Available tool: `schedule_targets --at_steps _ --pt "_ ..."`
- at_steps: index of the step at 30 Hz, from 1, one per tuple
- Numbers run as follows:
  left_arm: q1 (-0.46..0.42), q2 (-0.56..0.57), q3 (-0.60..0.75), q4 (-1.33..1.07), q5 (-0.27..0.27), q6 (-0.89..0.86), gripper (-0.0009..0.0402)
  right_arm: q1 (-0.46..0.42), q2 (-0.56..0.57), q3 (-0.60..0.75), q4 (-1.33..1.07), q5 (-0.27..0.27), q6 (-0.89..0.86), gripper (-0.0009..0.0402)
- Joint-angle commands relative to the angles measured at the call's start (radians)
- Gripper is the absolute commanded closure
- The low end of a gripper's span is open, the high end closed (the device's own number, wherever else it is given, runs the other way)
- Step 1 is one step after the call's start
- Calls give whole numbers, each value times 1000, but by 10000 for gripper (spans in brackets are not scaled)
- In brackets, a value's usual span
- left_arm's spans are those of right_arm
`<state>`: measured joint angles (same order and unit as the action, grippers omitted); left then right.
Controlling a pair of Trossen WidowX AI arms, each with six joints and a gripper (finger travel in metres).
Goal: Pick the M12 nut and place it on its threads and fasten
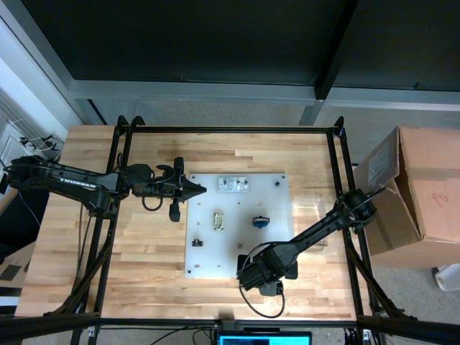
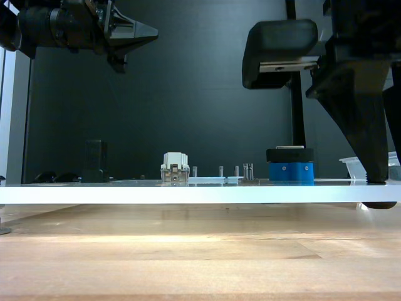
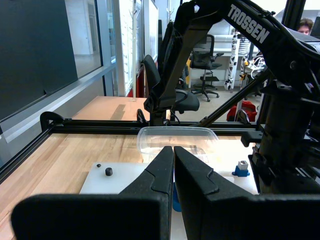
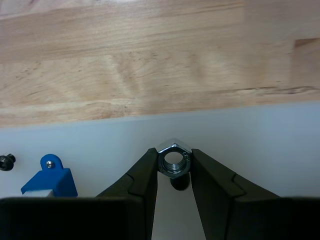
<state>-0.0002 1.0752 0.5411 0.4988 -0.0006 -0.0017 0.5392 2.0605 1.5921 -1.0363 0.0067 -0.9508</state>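
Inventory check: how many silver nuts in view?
1: nut in jaws of right gripper, over white board, near edge. Left gripper, shut, hovers over its far left corner. Others may be hidden.

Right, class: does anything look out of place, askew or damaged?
Nothing stands out. The right pincer holds the silver nut squarely, low over the white board, near right; on its stud or not, I cannot tell. The left pincer hangs shut above the board's left edge.

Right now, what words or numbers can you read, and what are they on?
"TROSSEN": right arm; the right end effector holds the nut low over the white board's near right edge.
"TROSSEN": left arm; the left end effector hangs shut above the board's far left corner.
Red scribble on the cardboard box: unreadable.
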Motion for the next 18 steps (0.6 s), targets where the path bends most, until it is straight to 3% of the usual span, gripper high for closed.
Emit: schedule_targets --at_steps 1,18 --pt "0 0 0 0 0 0 393 0 -16 18 -31 1 0 362" --pt "0 0 0 0 0 0 393 -7 -77 51 -82 27 -8 361"
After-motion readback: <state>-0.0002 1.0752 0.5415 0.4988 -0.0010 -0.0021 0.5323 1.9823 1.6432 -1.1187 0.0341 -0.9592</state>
